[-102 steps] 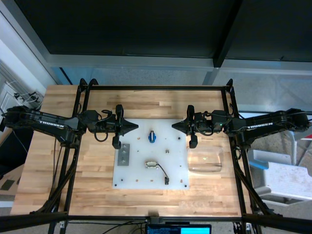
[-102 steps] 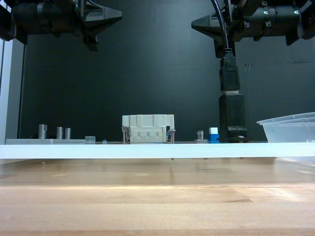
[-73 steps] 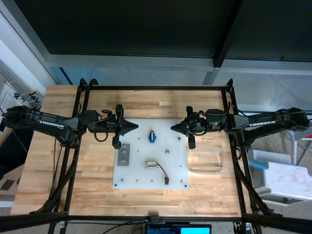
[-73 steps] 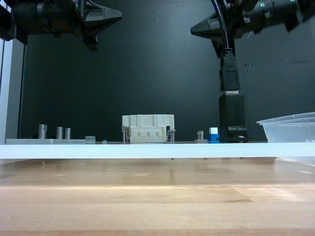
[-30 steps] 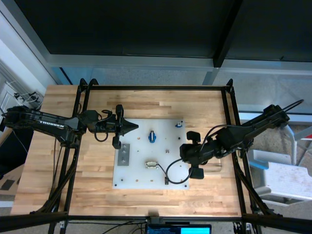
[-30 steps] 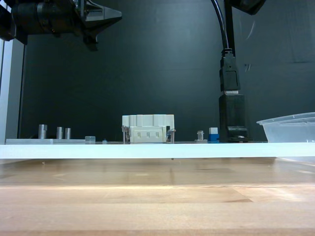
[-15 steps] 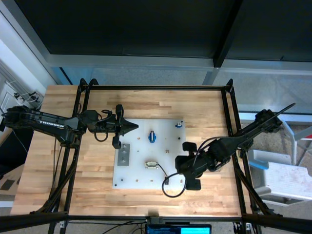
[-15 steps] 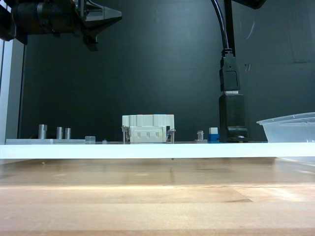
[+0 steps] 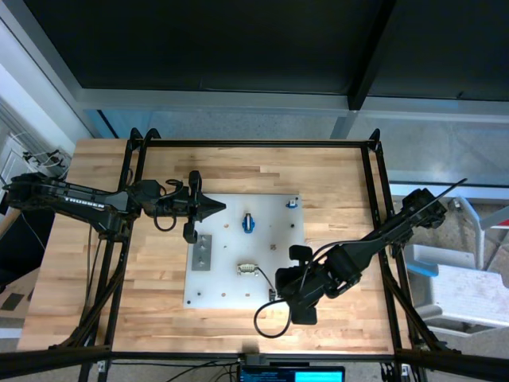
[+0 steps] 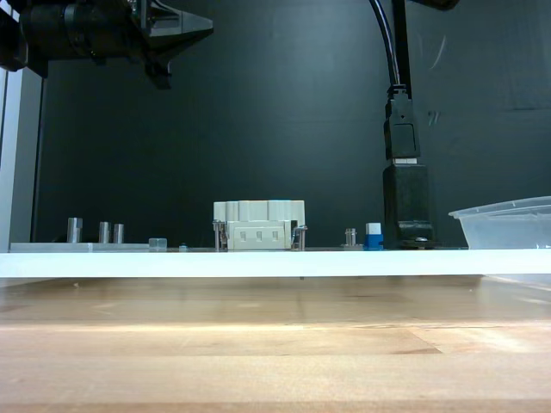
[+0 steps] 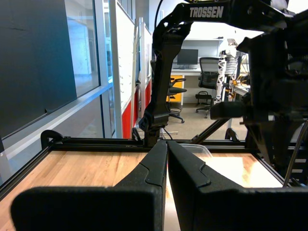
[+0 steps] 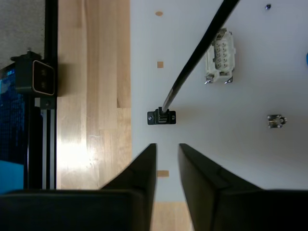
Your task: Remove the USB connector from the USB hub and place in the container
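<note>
Overhanging white board [image 9: 224,280], left tool [image 9: 222,206], right tool [image 12: 167,148]

The USB connector [image 10: 403,163] is a black plug standing upright, seated in the black USB hub [image 10: 406,206] on the white board [image 10: 258,262], its thin cable rising straight up. The container [image 10: 505,210], a clear plastic tray, sits to its right

Right pincer [image 12: 167,149] nearer USB hub [image 12: 161,117]
</note>
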Robot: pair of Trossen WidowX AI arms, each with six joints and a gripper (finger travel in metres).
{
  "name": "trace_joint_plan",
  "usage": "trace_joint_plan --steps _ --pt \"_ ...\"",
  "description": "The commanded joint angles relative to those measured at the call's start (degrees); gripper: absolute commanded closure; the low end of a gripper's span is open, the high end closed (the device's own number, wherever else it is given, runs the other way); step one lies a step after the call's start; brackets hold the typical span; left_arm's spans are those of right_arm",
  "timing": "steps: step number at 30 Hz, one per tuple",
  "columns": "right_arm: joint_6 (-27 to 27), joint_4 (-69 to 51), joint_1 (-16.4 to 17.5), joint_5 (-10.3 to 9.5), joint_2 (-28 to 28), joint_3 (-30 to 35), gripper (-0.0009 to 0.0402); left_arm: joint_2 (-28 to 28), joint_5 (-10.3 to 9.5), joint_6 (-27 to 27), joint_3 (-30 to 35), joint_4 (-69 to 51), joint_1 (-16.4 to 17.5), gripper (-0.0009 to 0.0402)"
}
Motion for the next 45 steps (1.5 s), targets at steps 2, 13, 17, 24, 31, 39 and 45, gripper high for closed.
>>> trace_joint_plan --steps 2,13,17,24,31,39,45 --pt "1.1 0.3 0.1 1.55 1.3 -0.1 0.0257 0.0 0.0 0.0 0.0 0.0 0.0 0.0392" --pt "1.0 2.1 0.1 1.97 6.0 -0.1 0.0205 0.0 0.0 0.0 0.0 0.0 0.0 0.0392" --pt "1.1 3.5 0.1 2.19 7.5 -0.1 0.0205 0.0 0.0 0.0 0.0 0.0 0.0 0.0392" --pt "0.1 5.4 -0.2 3.08 9.8 -0.1 0.0206 0.0 0.0 0.0 0.0 0.0 0.0 0.0392" --pt "-1.0 7.1 -0.9 3.02 11.5 -0.2 0.0226 0.0 0.0 0.0 0.0 0.0 0.0 0.0392" --pt "-2.1 6.8 -1.3 2.95 12.1 -0.2 0.027 0.0 0.0 0.0 0.0 0.0 0.0 0.0392" --pt "-2.9 5.1 -1.4 2.67 12.1 -0.2 0.0293 0.0 0.0 0.0 0.0 0.0 0.0 0.0392"
